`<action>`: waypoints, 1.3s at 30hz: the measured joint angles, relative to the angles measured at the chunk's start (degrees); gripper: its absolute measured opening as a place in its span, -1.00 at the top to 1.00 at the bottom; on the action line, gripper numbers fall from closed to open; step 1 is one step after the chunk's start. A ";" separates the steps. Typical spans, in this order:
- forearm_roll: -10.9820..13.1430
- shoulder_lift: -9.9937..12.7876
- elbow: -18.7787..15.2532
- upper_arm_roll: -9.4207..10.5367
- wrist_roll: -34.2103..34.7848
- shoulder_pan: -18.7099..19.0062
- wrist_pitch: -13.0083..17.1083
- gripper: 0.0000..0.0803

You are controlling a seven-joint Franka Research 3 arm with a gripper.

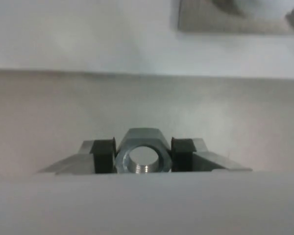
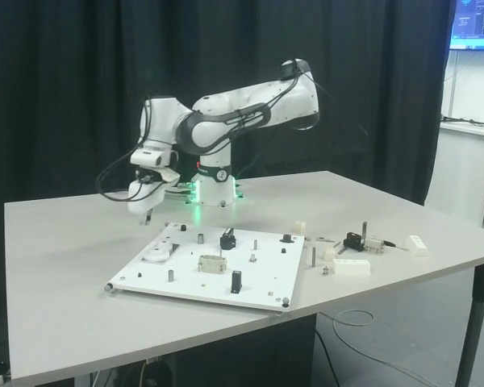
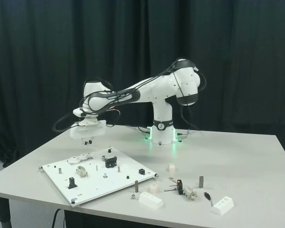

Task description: Place bolt 4.

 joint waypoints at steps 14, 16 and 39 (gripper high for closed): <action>1.51 -0.05 4.38 3.70 -2.09 -8.79 -1.05 0.40; 1.51 -0.05 5.04 4.18 -2.09 -9.82 -1.30 0.40; -2.87 -0.53 11.78 7.12 0.42 -17.32 -4.32 0.40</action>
